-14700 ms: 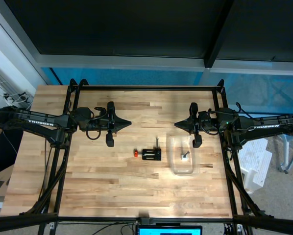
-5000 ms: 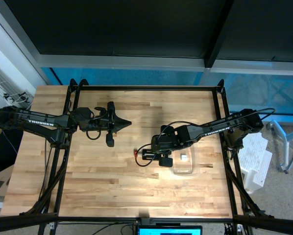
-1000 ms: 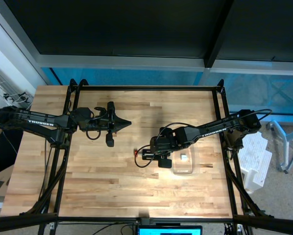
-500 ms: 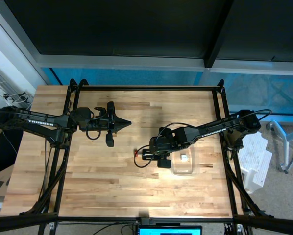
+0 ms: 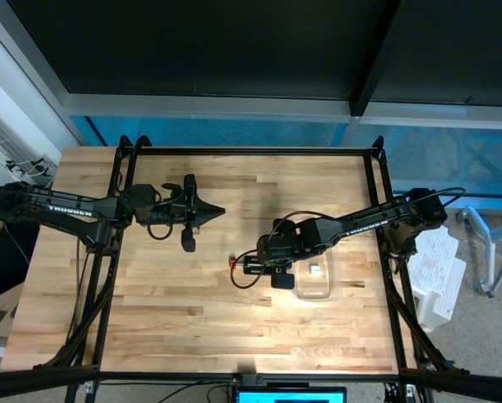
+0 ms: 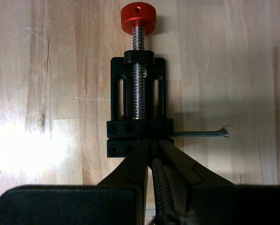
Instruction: Pick the usb-c connector and install on the hub
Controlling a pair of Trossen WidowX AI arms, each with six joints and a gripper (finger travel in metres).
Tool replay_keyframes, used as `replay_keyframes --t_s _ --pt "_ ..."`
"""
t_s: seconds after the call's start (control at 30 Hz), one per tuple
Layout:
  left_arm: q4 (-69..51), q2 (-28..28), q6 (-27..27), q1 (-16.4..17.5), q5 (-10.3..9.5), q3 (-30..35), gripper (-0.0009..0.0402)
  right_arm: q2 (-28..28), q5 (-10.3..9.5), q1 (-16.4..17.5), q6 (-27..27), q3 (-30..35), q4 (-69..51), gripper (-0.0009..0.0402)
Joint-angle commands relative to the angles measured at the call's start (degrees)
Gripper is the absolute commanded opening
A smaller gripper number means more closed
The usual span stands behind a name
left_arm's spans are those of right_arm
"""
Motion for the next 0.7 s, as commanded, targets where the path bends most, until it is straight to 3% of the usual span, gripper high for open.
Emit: replay_keyframes --t_s 0.03,0.7 --pt "0.0 0.02 0.02 0.0 0.02 0.0 0.0 0.0 -0.07 0.09 0.0 0.0 0.0 0.0" --pt "0.02 0.02 0.02 0.02 0.02 0.0 0.0 -3.87 -0.04 0.07 -3.04 3.45 -4.04 0.0"
